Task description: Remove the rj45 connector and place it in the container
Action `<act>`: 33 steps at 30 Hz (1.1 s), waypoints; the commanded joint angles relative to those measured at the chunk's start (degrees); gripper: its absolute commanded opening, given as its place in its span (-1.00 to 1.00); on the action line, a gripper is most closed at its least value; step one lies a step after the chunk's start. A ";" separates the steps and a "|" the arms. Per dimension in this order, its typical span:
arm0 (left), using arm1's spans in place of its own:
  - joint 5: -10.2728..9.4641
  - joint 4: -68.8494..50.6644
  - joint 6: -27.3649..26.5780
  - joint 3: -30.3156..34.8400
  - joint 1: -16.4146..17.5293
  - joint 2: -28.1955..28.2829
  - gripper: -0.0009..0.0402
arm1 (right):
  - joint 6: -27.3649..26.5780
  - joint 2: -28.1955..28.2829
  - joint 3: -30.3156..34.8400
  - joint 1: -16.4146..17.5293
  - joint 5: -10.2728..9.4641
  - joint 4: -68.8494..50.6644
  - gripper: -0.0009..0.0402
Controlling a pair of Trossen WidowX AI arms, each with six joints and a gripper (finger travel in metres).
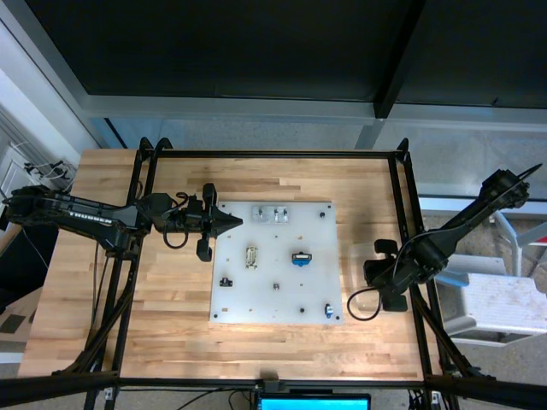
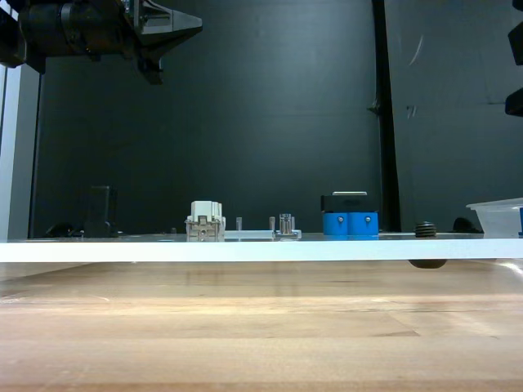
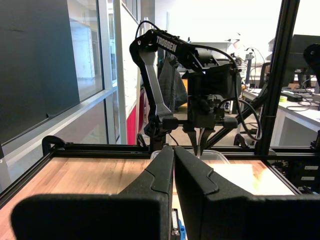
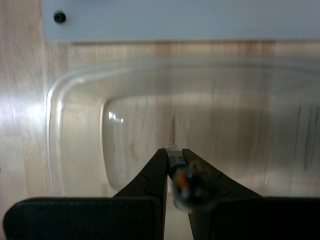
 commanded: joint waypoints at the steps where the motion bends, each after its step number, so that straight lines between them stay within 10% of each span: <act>1: 0.00 0.02 0.00 0.00 0.02 0.02 -0.95 | 0.98 -0.94 -1.14 0.17 -0.46 -0.35 -0.96; 13: 0.00 0.02 0.00 0.00 0.02 0.00 -0.95 | 1.14 -0.72 -1.44 0.24 -0.42 -0.59 -0.90; 33: 0.00 0.02 0.00 0.00 0.02 0.02 -0.95 | 1.31 -0.31 -1.44 0.24 -0.42 -3.89 -0.03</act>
